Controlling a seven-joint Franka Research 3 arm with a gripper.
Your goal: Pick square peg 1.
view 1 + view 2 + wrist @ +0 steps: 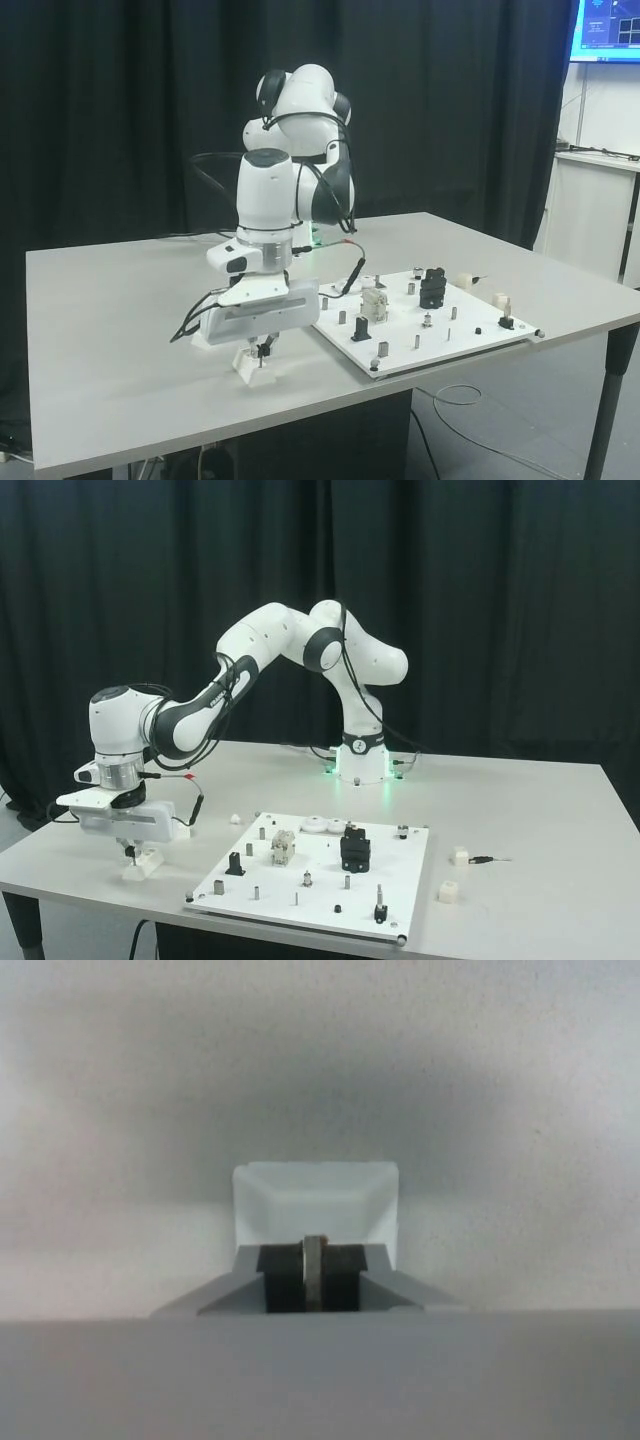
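**A:** What do you see from where you stand?

**B:** The grey table (pixel 520 810) first, then the white arm (pixel 260 640) bent far out from its base. It reaches away from the white board (pixel 320 875), which carries many small parts, and comes down over a small white holder (pixel 142 864) standing alone on the table beside that board.

**A:** Why does it go there and not to the board?

**B:** I think the square peg 1 (pixel 313 1272) waits in this holder, apart from the board, so the arm can reach it freely from above.

**A:** And the gripper (pixel 263 349)?

**B:** It hangs straight down over the holder, very low. In the wrist view a thin grey upright piece sits between two black pads (pixel 282 1278), with the holder just behind it. The fingers seem nearly together and pressed on both sides of this piece, so I judge they have hold of the peg.

**A:** Is the peg lifted?

**B:** I cannot tell; it is so close to the holder that it may rest in it.
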